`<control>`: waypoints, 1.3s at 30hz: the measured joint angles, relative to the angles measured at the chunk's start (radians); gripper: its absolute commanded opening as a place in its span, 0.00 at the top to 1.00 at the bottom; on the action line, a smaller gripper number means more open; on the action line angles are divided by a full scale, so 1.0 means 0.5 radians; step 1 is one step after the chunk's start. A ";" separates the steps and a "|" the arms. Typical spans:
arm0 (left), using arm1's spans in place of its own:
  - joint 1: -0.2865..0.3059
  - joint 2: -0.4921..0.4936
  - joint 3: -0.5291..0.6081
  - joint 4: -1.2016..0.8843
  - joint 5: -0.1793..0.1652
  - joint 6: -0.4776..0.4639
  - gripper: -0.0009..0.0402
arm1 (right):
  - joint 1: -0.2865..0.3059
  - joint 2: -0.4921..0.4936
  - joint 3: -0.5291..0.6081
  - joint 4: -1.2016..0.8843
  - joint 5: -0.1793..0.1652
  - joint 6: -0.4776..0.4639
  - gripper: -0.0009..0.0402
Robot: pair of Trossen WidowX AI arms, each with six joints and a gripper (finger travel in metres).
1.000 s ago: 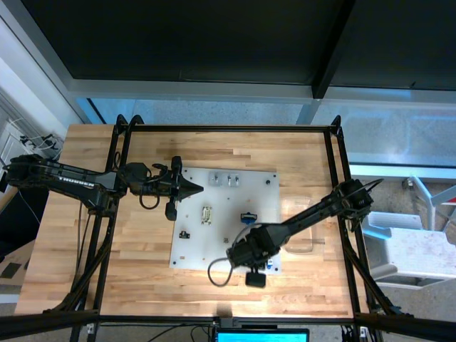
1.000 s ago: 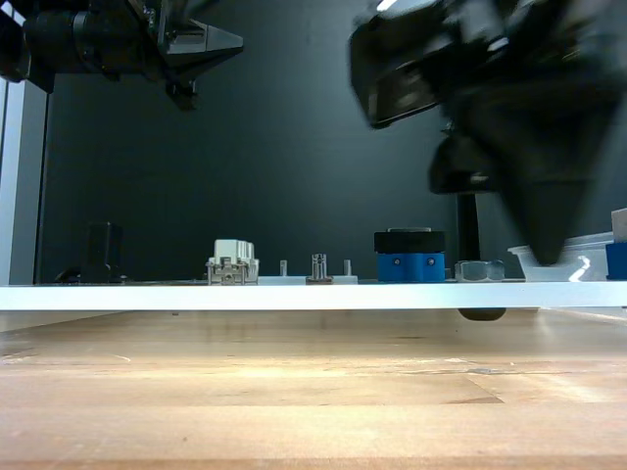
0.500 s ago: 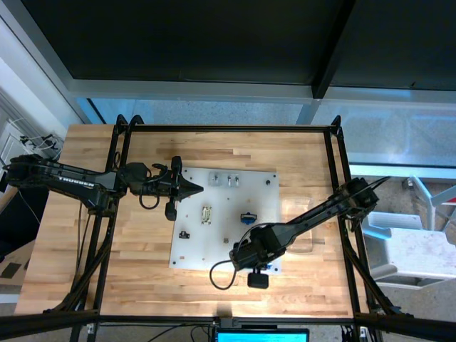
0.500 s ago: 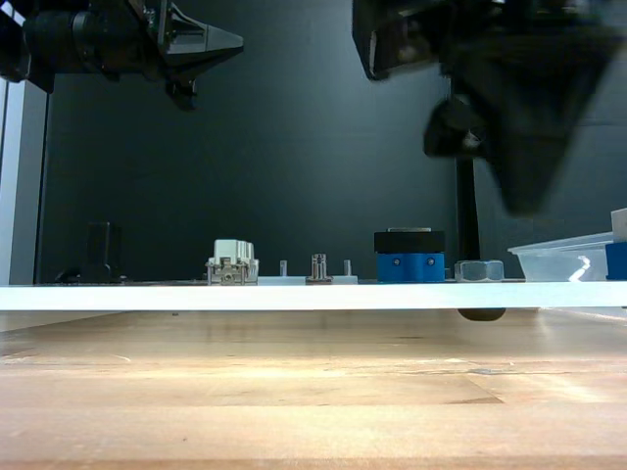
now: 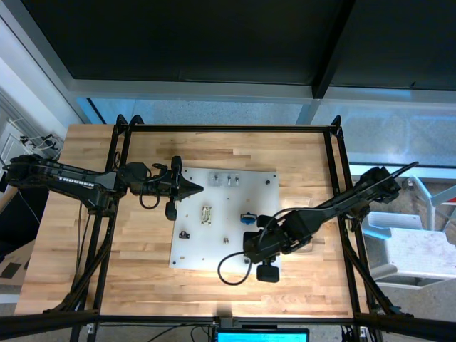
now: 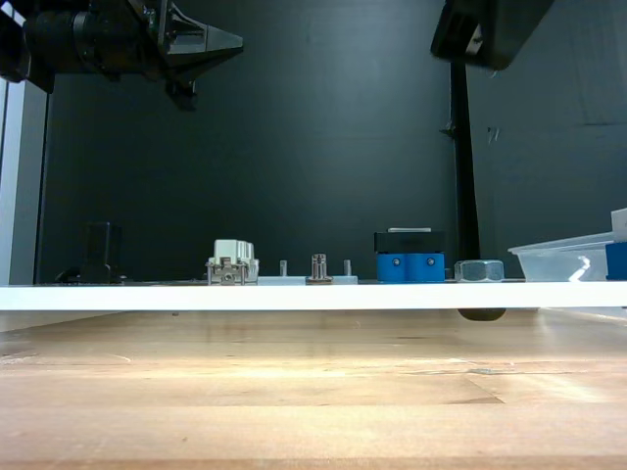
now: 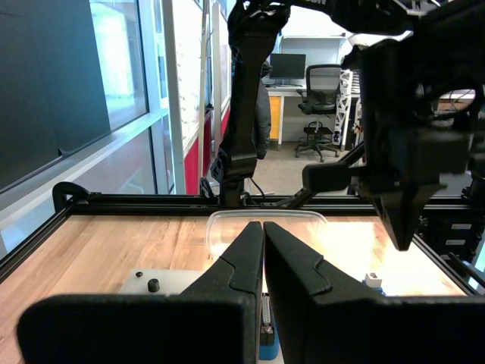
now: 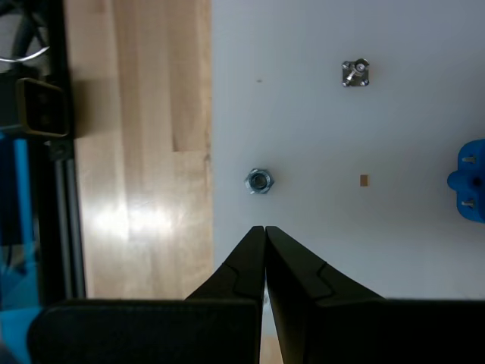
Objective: Pick the M12 fastener and fasten on the M12 threads
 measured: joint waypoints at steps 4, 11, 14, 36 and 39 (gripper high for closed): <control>0.000 0.000 0.000 0.000 0.000 0.000 0.98 | -0.002 -0.058 -0.001 -0.021 0.021 0.000 0.98; 0.000 0.000 -0.001 -0.001 0.000 0.001 0.98 | 0.004 -0.069 -0.002 -0.019 0.019 0.000 0.98; 0.000 0.000 0.000 -0.001 0.000 0.001 0.98 | 0.002 -0.069 -0.004 -0.018 0.020 0.001 0.98; 0.000 0.000 0.000 0.000 0.000 0.001 0.98 | 0.005 -0.069 -0.007 -0.011 0.019 0.002 0.98; 0.000 0.000 0.000 0.000 0.000 0.000 0.98 | 0.005 -0.069 -0.007 -0.011 0.019 0.002 0.98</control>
